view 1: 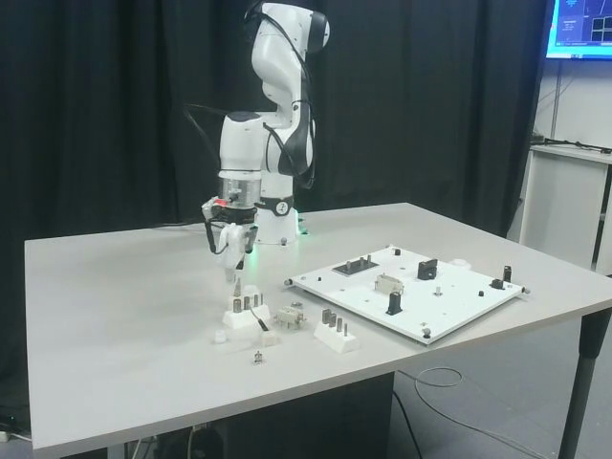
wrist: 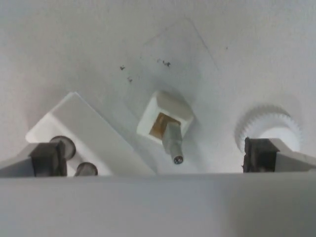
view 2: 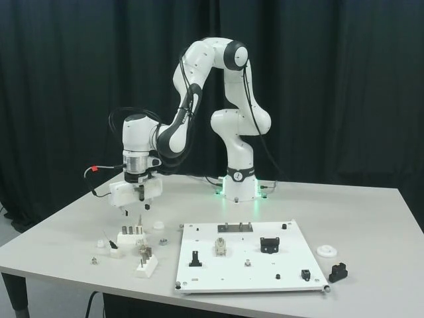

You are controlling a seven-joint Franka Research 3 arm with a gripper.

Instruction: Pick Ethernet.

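Observation:
In the wrist view the Ethernet plug (wrist: 165, 123) stands in a small white holder, its grey stub tilted up toward the camera. My gripper (wrist: 153, 156) hangs open above it, with black fingertips (wrist: 47, 158) far apart on either side and nothing between them. From the room views the gripper (view 1: 233, 275) (view 2: 135, 207) sits well above the table, over the cluster of small white parts. The Ethernet holder (view 1: 266, 334) (view 2: 114, 250) lies at the front of that cluster with a black stub sticking up.
A white block with grey pegs (wrist: 74, 133) (view 1: 242, 306) (view 2: 131, 236) lies close beside the holder, and a small white gear (wrist: 269, 129) (view 1: 221, 337) on its other side. Another pegged block (view 1: 338, 335) (view 2: 147, 263) and the white assembly board (view 1: 459, 292) (view 2: 291, 265) lie further off.

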